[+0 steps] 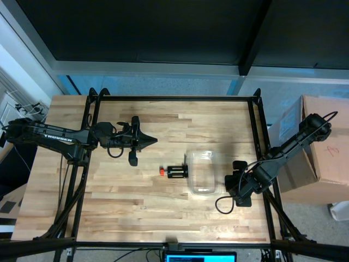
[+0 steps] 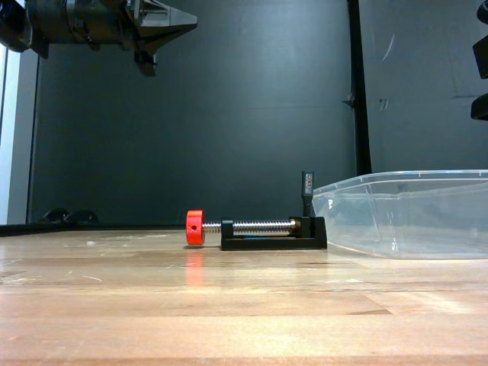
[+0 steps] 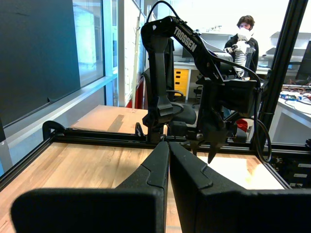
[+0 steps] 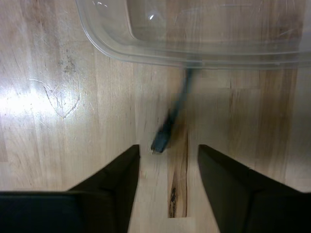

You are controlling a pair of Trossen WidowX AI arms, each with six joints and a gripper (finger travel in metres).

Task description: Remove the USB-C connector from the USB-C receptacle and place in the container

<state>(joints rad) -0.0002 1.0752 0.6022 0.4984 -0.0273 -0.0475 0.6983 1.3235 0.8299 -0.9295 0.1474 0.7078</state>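
The USB-C connector (image 4: 159,143) is out of its receptacle. It shows blurred, on a dark cable (image 4: 181,99), between the spread fingers of my right gripper (image 4: 167,150), which is open and not touching it. Under it is bare wood just outside the clear container (image 4: 194,56); I cannot tell whether it rests on the table. The right gripper (image 1: 235,184) hangs beside the container (image 1: 202,192). A small black clamp (image 1: 177,171) holds the upright receptacle (image 2: 307,187). My left gripper (image 1: 151,140) is shut and empty, raised to the left of the clamp, its fingers (image 3: 160,160) pressed together.
The clamp's red knob (image 2: 195,227) points left. The container (image 2: 412,221) lies right of the clamp, touching it or nearly so. A black frame (image 1: 256,125) borders the table. A cardboard box (image 1: 322,147) stands past the right edge.
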